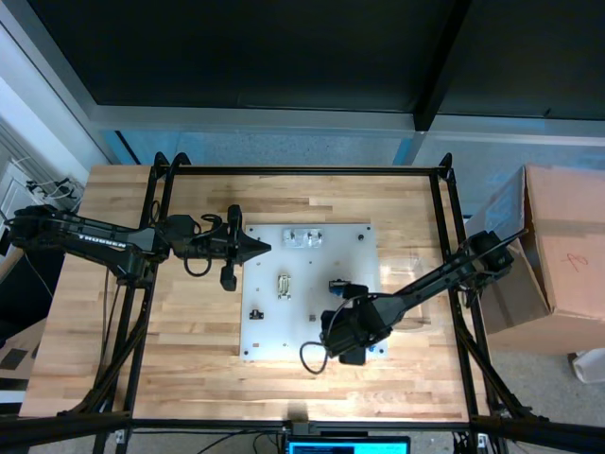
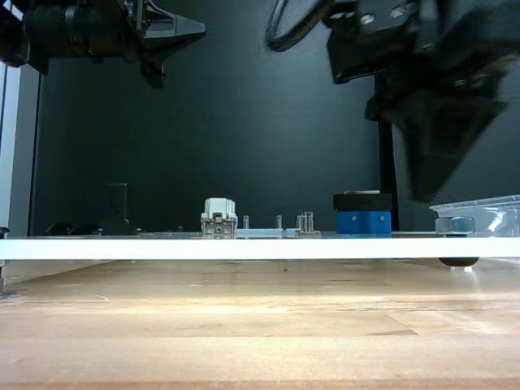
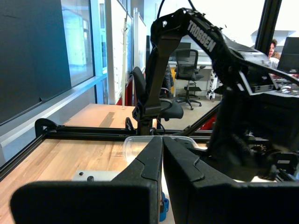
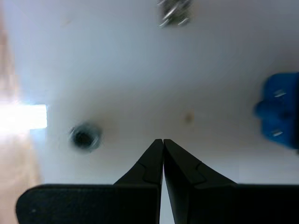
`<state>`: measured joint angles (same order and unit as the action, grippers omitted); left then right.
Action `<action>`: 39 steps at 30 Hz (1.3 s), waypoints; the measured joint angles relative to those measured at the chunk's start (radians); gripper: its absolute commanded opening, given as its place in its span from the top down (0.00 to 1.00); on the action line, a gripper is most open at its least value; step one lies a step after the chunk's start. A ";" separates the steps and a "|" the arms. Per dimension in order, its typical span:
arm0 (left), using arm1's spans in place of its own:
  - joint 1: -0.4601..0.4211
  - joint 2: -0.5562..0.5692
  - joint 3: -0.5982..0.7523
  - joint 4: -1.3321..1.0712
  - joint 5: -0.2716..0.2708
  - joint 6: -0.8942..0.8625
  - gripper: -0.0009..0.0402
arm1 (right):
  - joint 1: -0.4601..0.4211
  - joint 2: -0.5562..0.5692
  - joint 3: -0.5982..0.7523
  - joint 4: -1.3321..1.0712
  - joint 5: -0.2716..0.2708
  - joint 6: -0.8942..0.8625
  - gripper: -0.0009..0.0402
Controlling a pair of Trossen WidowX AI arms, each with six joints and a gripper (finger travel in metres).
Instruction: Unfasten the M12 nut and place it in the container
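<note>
1. The right gripper (image 4: 162,141) hangs above the near right part of the white board (image 1: 274,331). Its 2 fingers are pressed together with nothing between them.
2. The M12 nut (image 4: 85,136) sits low on the board near its edge, on its stud, with a dark centre showing through the silver ring. It is beside the right gripper's tips and not touching them.
3. In the low view the nut shows in front of the clear container (image 2: 487,207). In the high view the right gripper's body covers the spot, so that view cannot confirm where the nut lies.
4. A blue block (image 2: 363,222) with a black cap stands on the board on the other side of the right gripper from the nut.
5. A grey connector (image 2: 219,219) and small pins stand mid-board.
6. The left gripper (image 1: 265,248) is held high over the board's far left edge, pointing inward, fingers closed on nothing.
7. A cardboard box (image 1: 558,255) stands beyond the table's right side.
</note>
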<state>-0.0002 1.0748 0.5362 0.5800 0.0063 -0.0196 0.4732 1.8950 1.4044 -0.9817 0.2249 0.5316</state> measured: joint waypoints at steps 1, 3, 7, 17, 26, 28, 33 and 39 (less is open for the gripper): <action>0.000 0.000 0.000 0.000 0.000 0.000 0.98 | 0.000 -0.002 0.000 -0.002 -0.027 -0.002 0.98; 0.000 0.000 0.000 0.001 0.000 0.000 0.98 | -0.002 -0.010 0.000 0.001 -0.078 -0.006 0.98; 0.000 0.000 0.000 0.001 0.000 0.000 0.98 | -0.004 -0.023 0.001 0.019 -0.243 -0.022 0.98; 0.000 0.000 0.000 -0.005 0.000 0.000 0.98 | 0.000 -0.005 -0.015 0.105 -0.327 -0.024 0.98; 0.000 0.000 0.000 -0.007 0.000 0.000 0.98 | 0.000 0.031 -0.024 0.144 -0.322 -0.025 0.98; 0.000 0.000 0.000 -0.007 0.000 0.000 0.98 | 0.001 0.031 -0.025 0.145 -0.323 -0.027 0.98; 0.000 0.000 0.000 -0.007 0.000 0.000 0.98 | 0.004 0.029 -0.023 0.065 -0.107 0.029 0.98; 0.000 0.000 0.000 -0.007 0.000 0.000 0.98 | 0.000 -0.002 -0.002 0.025 -0.035 0.055 0.98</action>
<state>-0.0002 1.0748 0.5358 0.5732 0.0063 -0.0200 0.4736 1.8935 1.4021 -0.9565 0.1894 0.5865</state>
